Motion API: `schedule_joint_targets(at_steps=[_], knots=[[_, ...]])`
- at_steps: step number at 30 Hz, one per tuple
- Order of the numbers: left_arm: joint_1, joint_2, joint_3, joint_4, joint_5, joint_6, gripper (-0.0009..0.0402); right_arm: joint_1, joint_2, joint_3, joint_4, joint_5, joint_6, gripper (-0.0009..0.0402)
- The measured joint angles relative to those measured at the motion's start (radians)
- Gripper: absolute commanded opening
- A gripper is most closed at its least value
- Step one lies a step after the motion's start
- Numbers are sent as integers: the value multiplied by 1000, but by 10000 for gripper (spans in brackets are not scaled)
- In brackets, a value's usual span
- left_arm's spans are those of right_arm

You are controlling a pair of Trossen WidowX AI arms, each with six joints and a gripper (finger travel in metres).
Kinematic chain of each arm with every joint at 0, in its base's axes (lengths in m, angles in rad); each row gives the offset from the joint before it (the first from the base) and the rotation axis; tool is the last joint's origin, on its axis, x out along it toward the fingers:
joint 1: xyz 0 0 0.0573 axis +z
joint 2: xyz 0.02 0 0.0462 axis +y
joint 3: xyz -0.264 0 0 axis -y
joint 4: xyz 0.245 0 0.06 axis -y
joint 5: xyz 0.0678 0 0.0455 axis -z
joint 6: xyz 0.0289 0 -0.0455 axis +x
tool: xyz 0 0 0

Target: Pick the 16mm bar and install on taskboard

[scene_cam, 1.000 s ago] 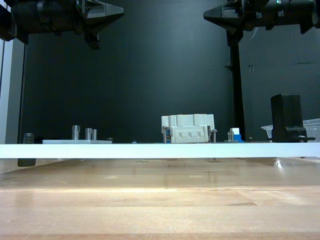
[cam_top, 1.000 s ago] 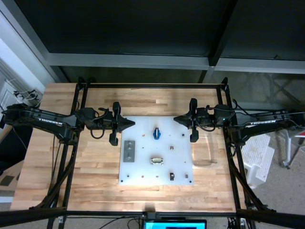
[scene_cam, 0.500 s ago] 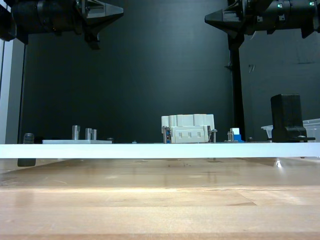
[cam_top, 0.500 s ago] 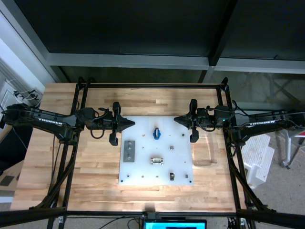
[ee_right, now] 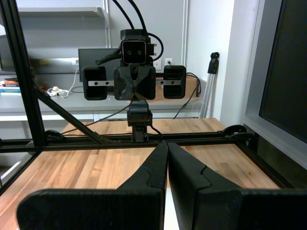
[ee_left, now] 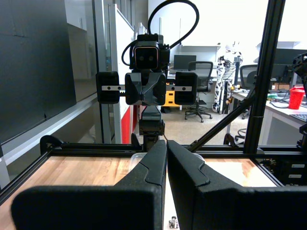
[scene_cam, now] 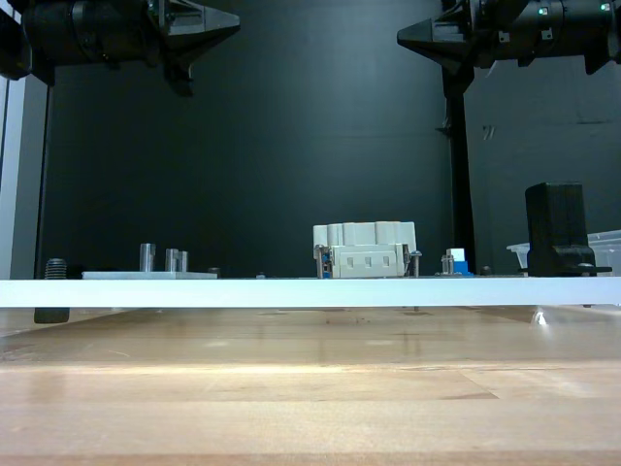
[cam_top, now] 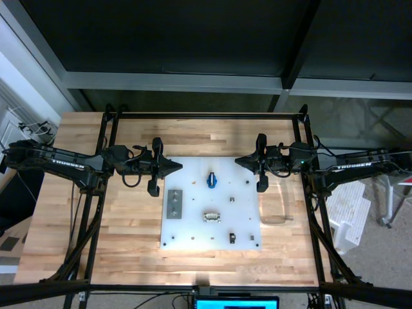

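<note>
A wooden table (cam_top: 96, 225) under a black frame carries the white taskboard (cam_top: 193, 225), which lies flat at its middle. On the board are a grey block (cam_top: 174, 203) with short pegs, a blue part (cam_top: 211, 179), a pale connector (cam_top: 212, 217) and a black fixture (cam_top: 232, 238). A clear tray (cam_top: 278, 222) lies just beside the board's right edge. The left gripper (cam_top: 175, 166) hangs high over the board's far left corner, pointing inward. Its wrist view shows its fingers (ee_left: 148, 167) pressed together with nothing between them. The right gripper (cam_top: 239, 161) hangs at a like height over the far right part of the board, facing the left one. Its fingers (ee_right: 148, 175) are likewise closed on nothing. Where the 16mm bar lies cannot be told from these views.
</note>
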Motion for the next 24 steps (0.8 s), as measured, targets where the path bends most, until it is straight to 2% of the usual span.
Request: schedule_joint_targets(at_steps=[24], knots=[[0, 0, 0, 0, 0, 0, 0, 0, 0, 0, -10, 0, 0, 0]])
